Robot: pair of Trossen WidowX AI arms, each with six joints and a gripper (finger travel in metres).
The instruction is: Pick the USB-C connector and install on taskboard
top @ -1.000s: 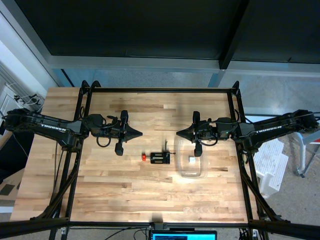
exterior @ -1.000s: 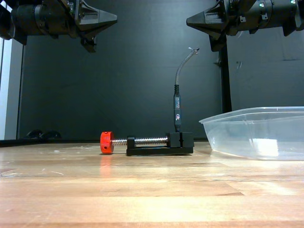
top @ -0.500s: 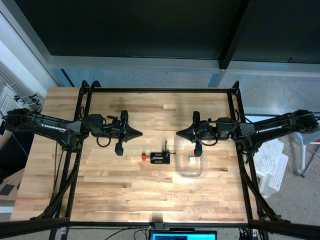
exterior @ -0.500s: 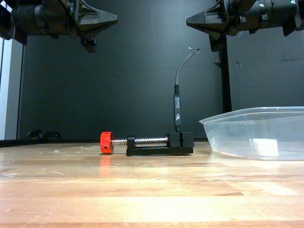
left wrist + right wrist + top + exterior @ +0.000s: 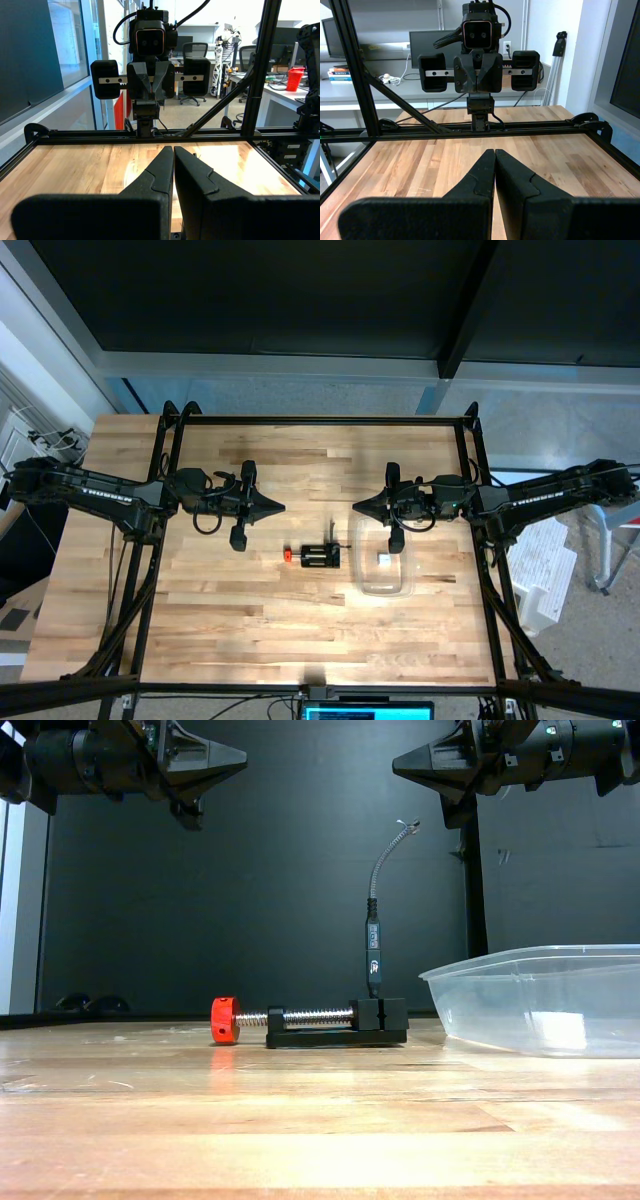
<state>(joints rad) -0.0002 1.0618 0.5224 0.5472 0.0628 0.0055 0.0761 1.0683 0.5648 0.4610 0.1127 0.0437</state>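
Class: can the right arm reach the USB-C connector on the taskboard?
Probably yes: USB-C connector stands unobstructed on taskboard; right gripper and left gripper hover shut higher up, either side.

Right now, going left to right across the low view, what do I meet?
On the table: orange knob, black clamp with a cable plug standing on its right end, clear tray. Overhead: left tool at left, right tool at right, both shut.

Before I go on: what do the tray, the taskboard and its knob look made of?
Tray: clear glossy plastic, see-through with bright reflections. Taskboard: matte black body, plastic or coated metal, hard to tell; its threaded screw shines like bare steel. Knob: matte orange-red, likely plastic. Left gripper and right gripper hang shut, high above the table.
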